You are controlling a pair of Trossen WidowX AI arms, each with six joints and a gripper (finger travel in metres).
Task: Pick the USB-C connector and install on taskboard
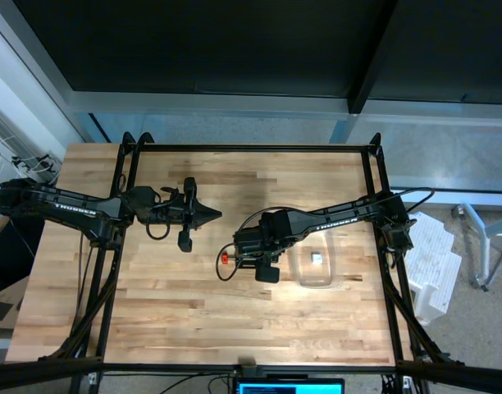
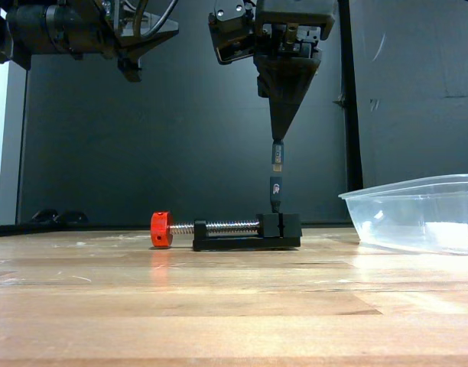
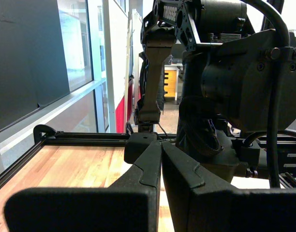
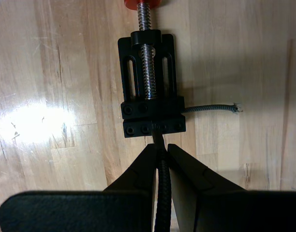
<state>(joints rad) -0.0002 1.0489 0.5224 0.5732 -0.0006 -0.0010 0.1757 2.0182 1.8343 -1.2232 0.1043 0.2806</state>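
Holds the USB-C connector [image 2: 275,186] upright, pinched in the right gripper [image 2: 277,140], tip meeting the clamp end of the taskboard [image 2: 286,228] — seemingly lined up for a straight downward push — with the left gripper [image 1: 212,215], fingers together, parked high, well apart.

blk taskboard [image 2: 284,229] w/ orange-red knob [image 2: 161,229]

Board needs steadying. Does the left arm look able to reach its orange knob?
Probably yes: the knob faces the raised left gripper; the right gripper holds the USB-C connector over the taskboard's other end.
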